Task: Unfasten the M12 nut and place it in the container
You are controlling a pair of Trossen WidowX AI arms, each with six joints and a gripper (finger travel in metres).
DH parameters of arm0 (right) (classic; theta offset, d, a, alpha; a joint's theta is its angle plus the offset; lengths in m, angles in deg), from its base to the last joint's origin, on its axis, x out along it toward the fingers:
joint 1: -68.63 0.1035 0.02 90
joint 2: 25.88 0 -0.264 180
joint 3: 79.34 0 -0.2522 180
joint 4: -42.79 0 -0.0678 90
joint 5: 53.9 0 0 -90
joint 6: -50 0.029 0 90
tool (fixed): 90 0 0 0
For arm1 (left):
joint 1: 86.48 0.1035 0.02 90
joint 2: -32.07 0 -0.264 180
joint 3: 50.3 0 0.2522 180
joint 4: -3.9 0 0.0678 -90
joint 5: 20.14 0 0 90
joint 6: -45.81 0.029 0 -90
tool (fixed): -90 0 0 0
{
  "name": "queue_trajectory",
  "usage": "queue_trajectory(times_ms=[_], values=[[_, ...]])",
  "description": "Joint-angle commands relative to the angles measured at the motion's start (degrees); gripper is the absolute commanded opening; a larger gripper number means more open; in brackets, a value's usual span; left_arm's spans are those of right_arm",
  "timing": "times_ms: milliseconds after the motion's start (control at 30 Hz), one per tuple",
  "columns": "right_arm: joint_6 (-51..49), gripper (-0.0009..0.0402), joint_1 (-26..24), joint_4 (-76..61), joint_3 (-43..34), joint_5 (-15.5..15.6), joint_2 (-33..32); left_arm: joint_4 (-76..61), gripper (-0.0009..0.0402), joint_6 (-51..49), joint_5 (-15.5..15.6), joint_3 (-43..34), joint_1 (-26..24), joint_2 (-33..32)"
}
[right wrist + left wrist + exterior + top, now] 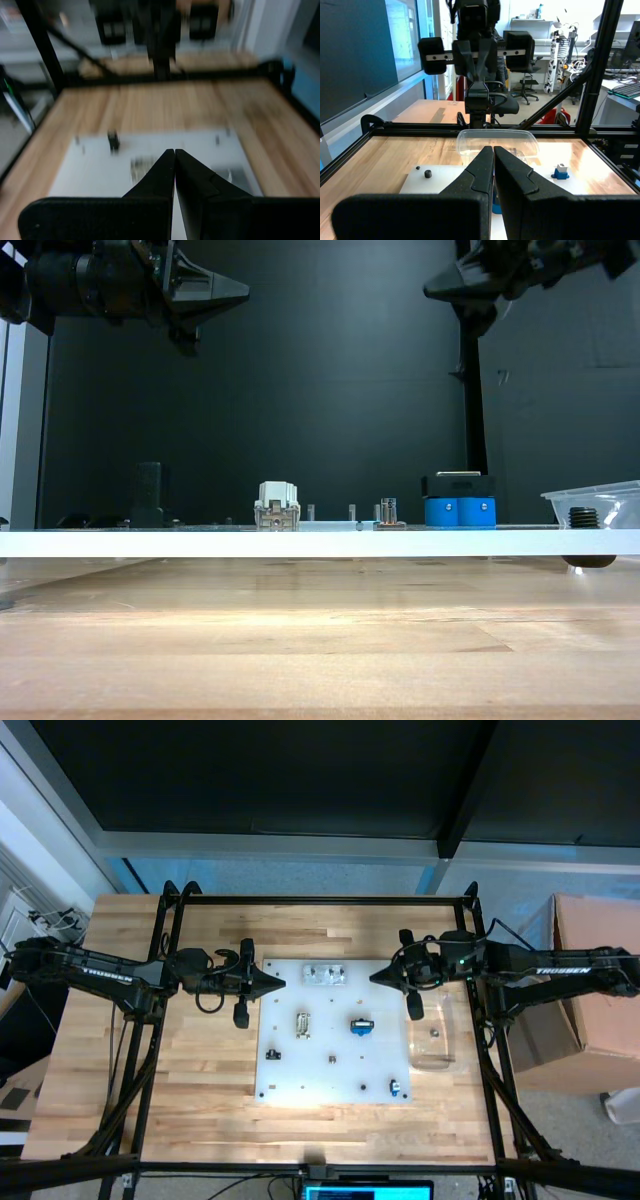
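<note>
1. L gripper (275,983): raised well above the board (300,1070), over its 10 o'clock edge, tips pointing toward 3 o'clock. L wrist view shows the fingers (482,167) pressed together w/ nothing between them, so clenched and empty.
2. R gripper (378,977): also raised, over the board's 1 o'clock area, tips pointing toward 9 o'clock and facing the L one. R wrist view, though blurred, shows the fingers (167,165) closed tip to tip, nothing held.
3. M12 nut (434,1032): a small speck lying free on the floor of the container (447,1005), approx. mid-tray. Neither gripper is touching it.
4. Container: clear tray just off the board's 3 o'clock edge, resting on the table (180,1070), below and toward 5 o'clock from the R gripper.
5. Stud (583,517): low view shows the black ribs bare, nothing on top. It stands in front of the tray wall.
6. Other items on the board: blue block (361,1026) near centre, slightly toward 3 o'clock. White connector (302,1025) toward 9 o'clock from it. Silver fixture (325,975) at 12 o'clock, between the two sets of gripper tips.
</note>
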Motion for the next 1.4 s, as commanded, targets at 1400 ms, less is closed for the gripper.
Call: queue_trajectory(times_ms=[1400], values=[[1.7,0.0,-0.3,30.5,16.1,-1.7,0.6,0.0,0.0,0.0,0.0,0.0,0.0,0.0]])
